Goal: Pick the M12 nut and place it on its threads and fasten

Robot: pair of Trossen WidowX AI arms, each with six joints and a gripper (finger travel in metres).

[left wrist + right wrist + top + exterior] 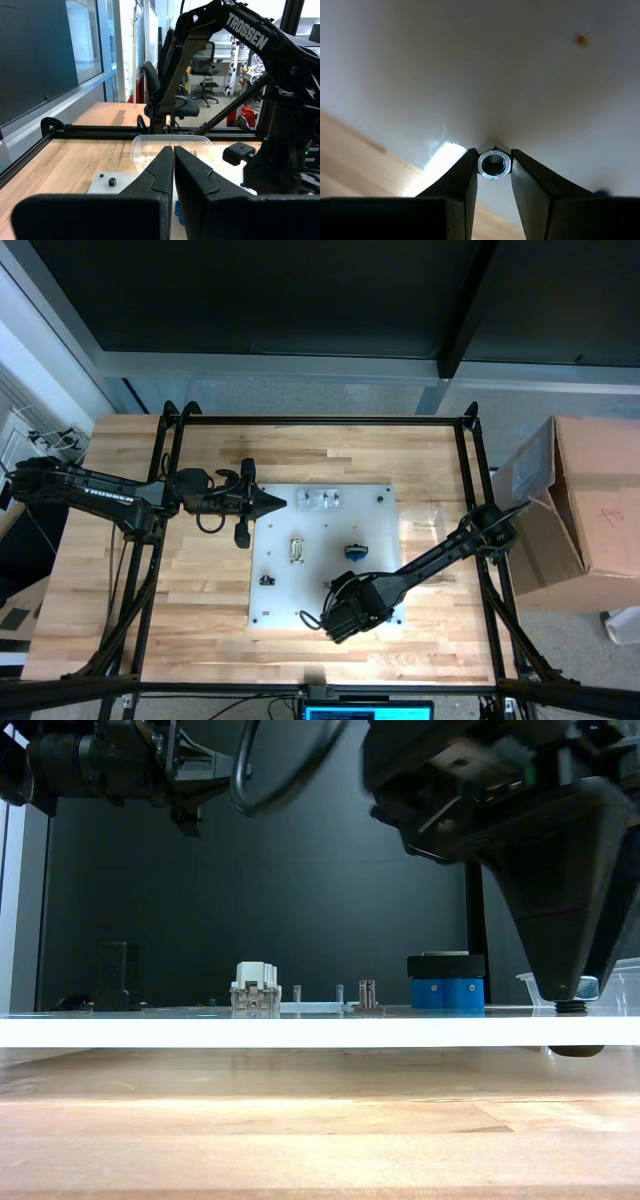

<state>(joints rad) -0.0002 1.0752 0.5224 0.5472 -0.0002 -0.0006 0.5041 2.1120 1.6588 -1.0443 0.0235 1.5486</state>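
Two grippers stand over the board [278, 608]. The right gripper [494, 156] points straight down at the board's near right part, close to the near edge. Its fingers [465, 172] pinch the nut [494, 164] by opposite flats. The left gripper [278, 503] hangs high over the board's far left edge, level and pointing right, its fingers pressed together. The two are well apart.

Open room: in the right wrist view, bare white board lies round the right gripper's tips, with the board's edge and the table [200, 640] just beyond. In the low view the blue part [447, 992] stands well left of the tips, and the white connector [255, 992] farther left again. The clear tray [425, 522] sits on the table just beside the board's right edge, apart from the gripper.

Nut: the bore runs along the gripper, so its axis is upright and its faces are level. It sits directly over the stud [572, 1008], whose black ribs show below it. Whether it rests on the stud's top or hangs just clear cannot be told.

Surface and room: the table is pale wood strip inside a black frame [320, 421]. A cardboard box [575, 510] stands off the right side, and a dark wall lies behind.
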